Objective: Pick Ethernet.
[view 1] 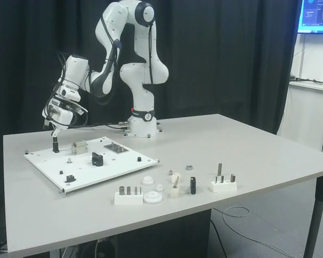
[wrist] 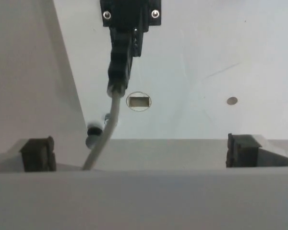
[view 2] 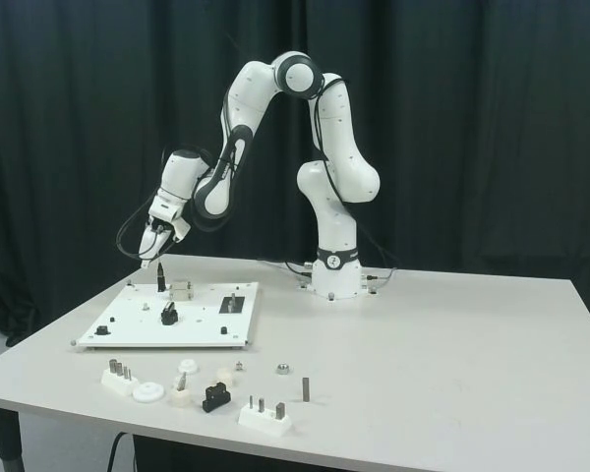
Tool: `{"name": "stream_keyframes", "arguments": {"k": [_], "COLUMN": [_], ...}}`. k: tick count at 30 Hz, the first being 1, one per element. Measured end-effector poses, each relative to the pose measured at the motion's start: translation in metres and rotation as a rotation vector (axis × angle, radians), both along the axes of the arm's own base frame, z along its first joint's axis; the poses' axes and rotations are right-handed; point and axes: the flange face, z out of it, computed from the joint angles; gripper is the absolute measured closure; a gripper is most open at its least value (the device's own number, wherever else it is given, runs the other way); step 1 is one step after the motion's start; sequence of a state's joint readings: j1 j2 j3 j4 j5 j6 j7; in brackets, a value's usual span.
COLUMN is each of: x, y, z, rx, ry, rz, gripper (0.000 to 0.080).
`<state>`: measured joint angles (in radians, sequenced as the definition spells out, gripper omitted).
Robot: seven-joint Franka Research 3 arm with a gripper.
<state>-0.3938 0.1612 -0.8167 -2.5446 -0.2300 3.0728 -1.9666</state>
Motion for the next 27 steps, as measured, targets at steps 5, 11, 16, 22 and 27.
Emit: {"name": "stream_keyframes", "arguments": {"k": [5, 11, 16, 22, 27], "x": [0.001, 0.002, 0.004, 0.006, 0.007], "y": [0.0, -0.001, -0.001, -0.002, -0.002], "z": [0.001, 0.002, 0.003, 0.007, 0.012], "rx": [-0.002, -0.004, -0.007, -0.012, -0.017], "ry": [-0.002, -0.004, -0.006, -0.014, -0.027], "rz": [0.0, 0.0, 0.002, 0.005, 0.008], "gripper": [0.0008, 0.0004, 0.0003, 0.0003, 0.0003]}}
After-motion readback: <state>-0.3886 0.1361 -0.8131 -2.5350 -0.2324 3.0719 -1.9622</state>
